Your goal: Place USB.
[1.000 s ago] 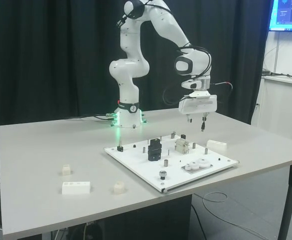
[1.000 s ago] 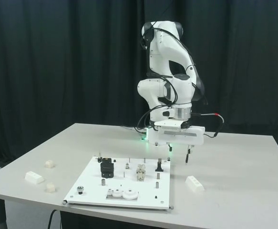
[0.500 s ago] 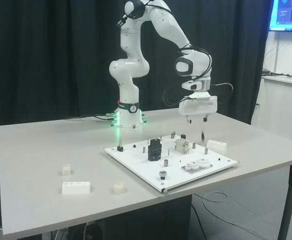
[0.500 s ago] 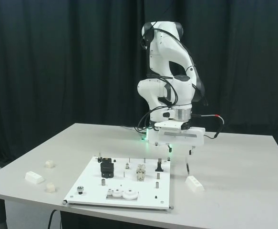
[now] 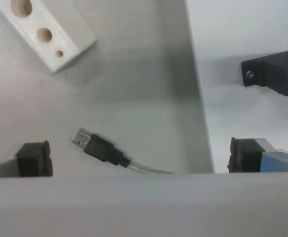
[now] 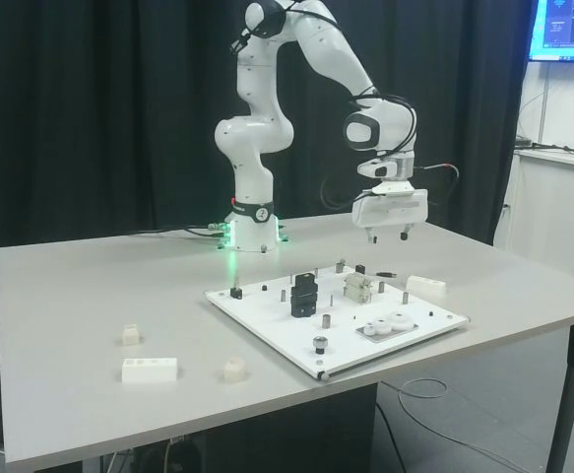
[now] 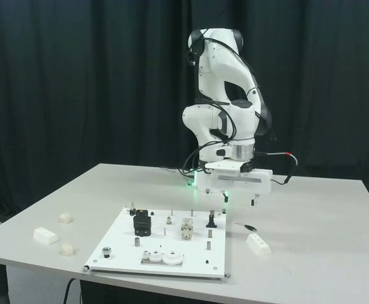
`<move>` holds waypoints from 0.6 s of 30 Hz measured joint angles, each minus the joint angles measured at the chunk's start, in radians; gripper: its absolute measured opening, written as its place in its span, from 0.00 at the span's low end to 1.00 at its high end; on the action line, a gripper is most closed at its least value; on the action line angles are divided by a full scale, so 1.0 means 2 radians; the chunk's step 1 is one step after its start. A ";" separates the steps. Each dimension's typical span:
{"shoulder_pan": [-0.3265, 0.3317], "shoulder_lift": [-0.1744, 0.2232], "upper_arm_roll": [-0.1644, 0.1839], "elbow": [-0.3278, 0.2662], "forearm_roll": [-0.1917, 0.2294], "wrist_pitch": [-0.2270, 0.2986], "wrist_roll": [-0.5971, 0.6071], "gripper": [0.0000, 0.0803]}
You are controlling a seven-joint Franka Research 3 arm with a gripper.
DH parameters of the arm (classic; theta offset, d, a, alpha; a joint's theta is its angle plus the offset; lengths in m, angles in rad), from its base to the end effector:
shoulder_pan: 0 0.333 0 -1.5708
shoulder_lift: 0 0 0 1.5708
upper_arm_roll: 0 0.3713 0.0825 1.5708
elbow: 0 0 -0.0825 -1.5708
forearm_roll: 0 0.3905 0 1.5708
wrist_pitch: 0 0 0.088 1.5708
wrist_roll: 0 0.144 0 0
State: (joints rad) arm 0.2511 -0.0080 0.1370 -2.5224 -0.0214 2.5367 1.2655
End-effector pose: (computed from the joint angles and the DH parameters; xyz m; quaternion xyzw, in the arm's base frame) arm 0.4321 0.1764 0.2952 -0.9089 0.4168 -0.0125 0.0036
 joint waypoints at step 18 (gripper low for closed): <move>-0.011 0.001 -0.002 -0.001 -0.008 -0.015 0.005 1.00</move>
State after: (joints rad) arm 0.2295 -0.0057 0.1321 -2.5248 -0.0382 2.5069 1.2761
